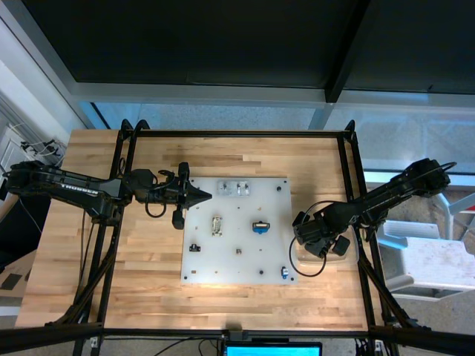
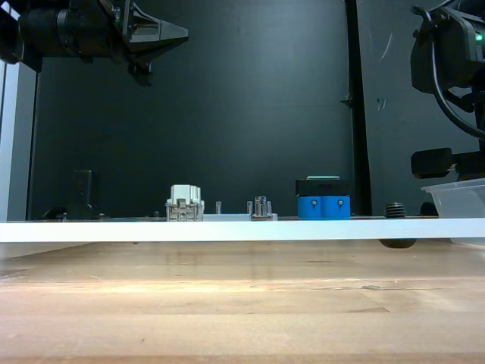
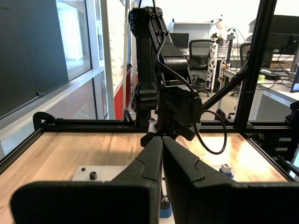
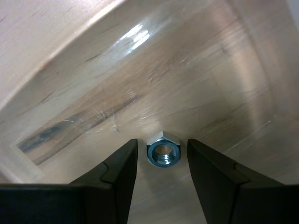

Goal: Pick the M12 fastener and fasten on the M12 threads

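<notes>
Right tool (image 4: 162,145) spread astride nut (image 4: 163,155) in tray (image 2: 455,201), left tool (image 3: 162,141) closed above board (image 1: 223,259)

I see the silver hex nut (image 4: 163,155) flat, hole up, on the clear tray (image 4: 210,70) floor between the right gripper's (image 4: 161,141) spread jaws, touching neither. The black ribbed stud (image 2: 393,209) stands bare.

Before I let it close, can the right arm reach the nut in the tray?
Probably yes: the right claw is open over the tray, fingers flanking the nut, nothing between. The left claw, shut, hovers at the board's left edge.
</notes>
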You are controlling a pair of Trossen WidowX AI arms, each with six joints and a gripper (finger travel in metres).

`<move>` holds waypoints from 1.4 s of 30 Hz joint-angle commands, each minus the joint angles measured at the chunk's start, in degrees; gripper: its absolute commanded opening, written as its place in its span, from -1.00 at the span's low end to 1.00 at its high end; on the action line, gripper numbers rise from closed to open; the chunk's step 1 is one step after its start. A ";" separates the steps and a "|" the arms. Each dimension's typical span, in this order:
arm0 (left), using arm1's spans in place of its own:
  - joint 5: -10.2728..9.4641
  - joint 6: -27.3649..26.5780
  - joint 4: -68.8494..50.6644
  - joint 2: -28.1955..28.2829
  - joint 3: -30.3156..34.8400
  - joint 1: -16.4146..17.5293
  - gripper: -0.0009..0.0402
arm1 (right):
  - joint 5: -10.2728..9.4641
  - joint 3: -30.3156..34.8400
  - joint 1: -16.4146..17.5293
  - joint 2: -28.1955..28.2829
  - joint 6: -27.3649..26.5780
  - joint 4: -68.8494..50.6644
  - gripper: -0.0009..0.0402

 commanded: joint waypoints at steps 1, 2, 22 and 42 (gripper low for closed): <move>0.02 0.02 0.02 0.00 0.02 0.00 -0.96 | 0.02 -0.11 0.00 0.00 -0.07 -0.04 -0.37; 0.02 0.02 0.02 0.00 0.02 0.00 -0.96 | 0.04 -0.13 0.00 0.00 -0.07 -0.04 -0.39; 0.02 0.02 0.02 0.00 0.02 0.00 -0.96 | 0.02 3.63 -0.02 -0.52 -0.09 -3.48 -0.80; 0.02 0.02 0.02 0.00 0.02 0.00 -0.96 | 3.67 29.66 0.76 7.06 -15.39 -23.06 -0.84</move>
